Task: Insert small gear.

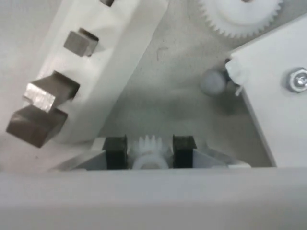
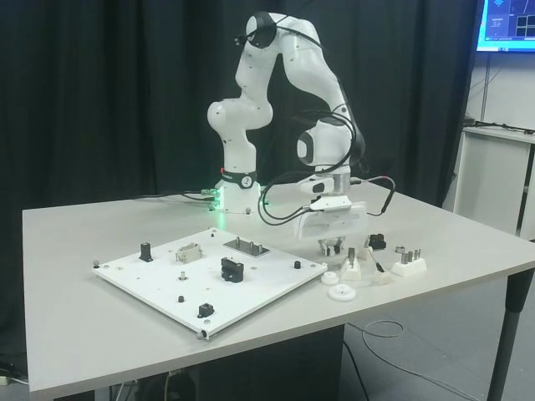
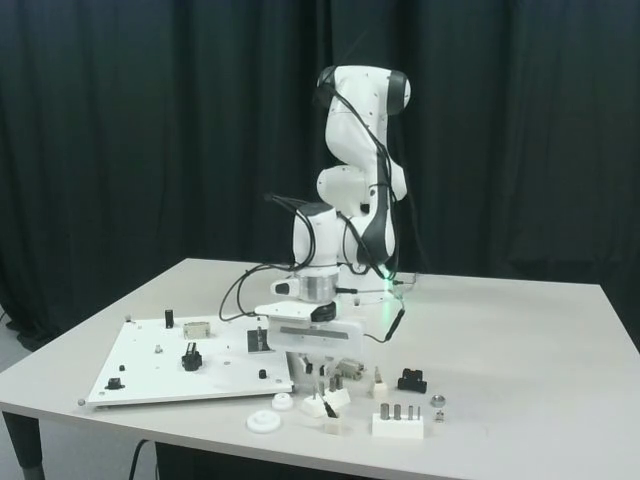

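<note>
Pinched between the black-padded gripper (image 1: 149,152) jaws, the small white toothed plastic gear (image 1: 149,149) could slip if misaligned at insertion.

Gears: two — small gear (image 1: 149,147), large gear (image 1: 240,14).

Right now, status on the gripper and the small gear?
Gripper shut on small gear. Held above the table, off the white board. Holder with grey blocks close beside; large gear ahead.
</note>
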Motion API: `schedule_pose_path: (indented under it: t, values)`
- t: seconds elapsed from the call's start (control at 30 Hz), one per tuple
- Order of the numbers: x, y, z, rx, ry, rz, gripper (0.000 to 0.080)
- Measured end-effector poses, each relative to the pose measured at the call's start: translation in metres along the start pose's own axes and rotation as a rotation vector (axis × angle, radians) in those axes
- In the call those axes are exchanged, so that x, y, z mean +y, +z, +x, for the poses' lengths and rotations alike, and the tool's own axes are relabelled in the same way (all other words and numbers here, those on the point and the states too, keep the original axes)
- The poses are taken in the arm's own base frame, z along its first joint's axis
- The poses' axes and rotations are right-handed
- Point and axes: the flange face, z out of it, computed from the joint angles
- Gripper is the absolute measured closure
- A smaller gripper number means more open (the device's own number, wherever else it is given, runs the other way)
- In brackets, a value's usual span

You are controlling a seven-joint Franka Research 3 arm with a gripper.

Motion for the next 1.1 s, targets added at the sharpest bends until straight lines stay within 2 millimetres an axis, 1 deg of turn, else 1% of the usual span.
schedule_pose_path:
  t: [0.13,0.33,1.1]
  values:
    - [-0.001,-0.007,0.003,-0.007,-0.003,0.001,0.0604]
    - [-0.002,-0.012,0.005,-0.015,-0.004,-0.001,0.0604]
    - [0.0,-0.014,0.009,-0.013,-0.021,-0.001,0.0604]
